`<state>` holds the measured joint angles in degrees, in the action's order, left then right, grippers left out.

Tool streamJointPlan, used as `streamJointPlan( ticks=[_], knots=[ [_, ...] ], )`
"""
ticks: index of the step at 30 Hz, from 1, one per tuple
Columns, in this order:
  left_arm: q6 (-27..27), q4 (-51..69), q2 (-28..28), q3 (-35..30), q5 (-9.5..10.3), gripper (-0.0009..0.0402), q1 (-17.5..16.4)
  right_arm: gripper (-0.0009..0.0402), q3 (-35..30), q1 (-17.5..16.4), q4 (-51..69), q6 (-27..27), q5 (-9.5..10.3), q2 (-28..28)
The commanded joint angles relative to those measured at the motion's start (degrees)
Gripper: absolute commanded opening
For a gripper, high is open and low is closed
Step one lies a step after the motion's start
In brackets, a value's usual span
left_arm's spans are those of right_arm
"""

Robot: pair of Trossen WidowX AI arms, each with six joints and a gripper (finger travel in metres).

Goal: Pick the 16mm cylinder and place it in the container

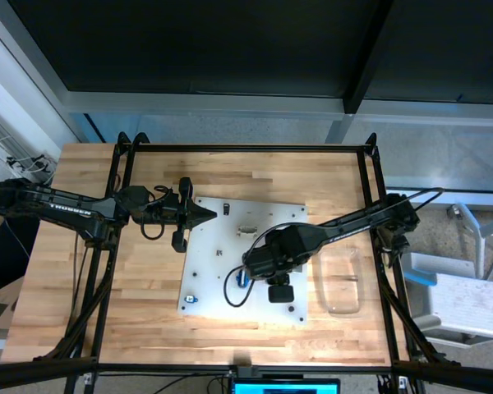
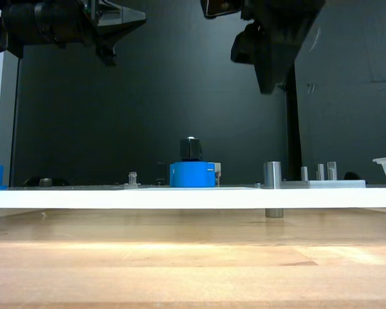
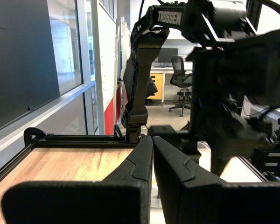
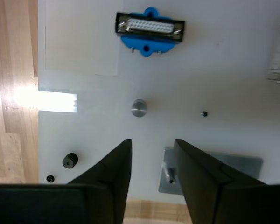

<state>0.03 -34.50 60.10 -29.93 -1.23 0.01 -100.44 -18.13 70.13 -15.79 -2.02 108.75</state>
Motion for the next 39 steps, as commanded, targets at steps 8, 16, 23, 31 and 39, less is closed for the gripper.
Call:
streamJointPlan(
  ticks=[8,16,23,31,39],
  knots=[
    [0.0,0.0,0.0,0.0,0.0,0.0,0.0,0.0195,0.1,-0.5,-1.4,0.0,-2.03,2.3],
    [0.0,0.0,0.0,0.0,0.0,0.0,0.0,0.0197,0.1,-0.8,-2.1,0.2,-2.58,4.5],
    [0.0,0.0,0.0,0.0,0.0,0.0,0.0,0.0197,0.7,-1.1,-2.8,0.2,-2.91,5.2],
    [0.0,0.0,0.0,0.0,0.0,0.0,0.0,0.0197,2.3,-1.9,-4.0,0.0,-2.91,5.2],
    [0.0,0.0,0.0,0.0,0.0,0.0,0.0,0.0197,4.7,-2.4,-7.5,-0.4,-2.95,5.2]
  ],
)
